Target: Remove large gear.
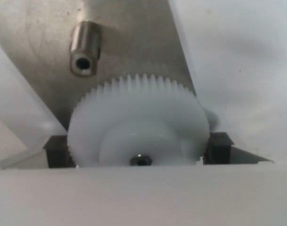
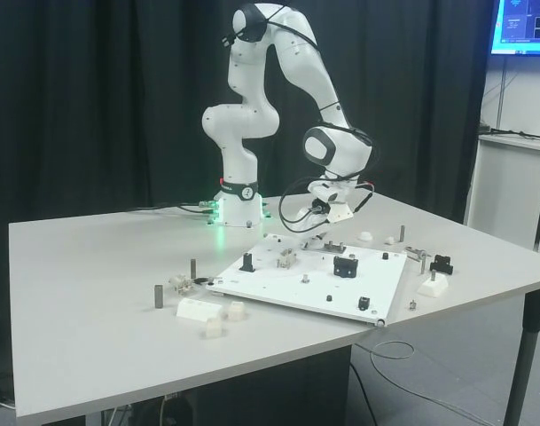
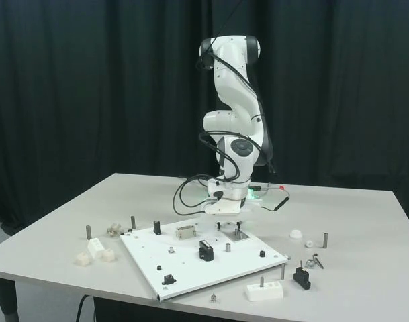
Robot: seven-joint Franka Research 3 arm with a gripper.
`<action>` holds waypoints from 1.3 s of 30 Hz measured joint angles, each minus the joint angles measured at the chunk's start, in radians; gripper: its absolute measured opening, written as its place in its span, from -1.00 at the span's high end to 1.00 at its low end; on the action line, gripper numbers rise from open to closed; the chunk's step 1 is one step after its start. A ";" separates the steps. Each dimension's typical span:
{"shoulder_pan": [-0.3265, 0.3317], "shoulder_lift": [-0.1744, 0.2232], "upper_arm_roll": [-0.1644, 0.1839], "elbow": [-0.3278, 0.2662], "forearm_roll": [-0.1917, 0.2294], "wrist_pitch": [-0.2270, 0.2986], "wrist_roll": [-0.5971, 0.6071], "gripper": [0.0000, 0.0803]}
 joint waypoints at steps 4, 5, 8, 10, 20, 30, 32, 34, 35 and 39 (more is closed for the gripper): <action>0.000 0.000 0.000 0.000 0.000 -0.001 0.000 -0.49; 0.000 0.000 0.000 0.000 0.000 -0.001 0.000 -0.49; 0.000 0.000 0.000 0.000 0.000 -0.001 0.000 -0.49; 0.000 0.000 0.000 0.000 0.000 -0.002 0.000 -0.49; 0.000 0.000 0.000 0.001 0.001 -0.002 0.001 -0.49; 0.000 0.000 0.000 0.001 0.001 -0.003 0.001 -0.49; 0.000 0.000 0.000 0.001 0.001 -0.003 -0.002 -0.49; 0.000 0.000 0.000 0.001 0.001 -0.003 -0.008 -0.49; 0.000 -0.001 0.000 0.001 0.001 -0.003 -0.012 -0.49; 0.001 -0.002 0.000 0.001 0.000 -0.004 -0.036 -0.49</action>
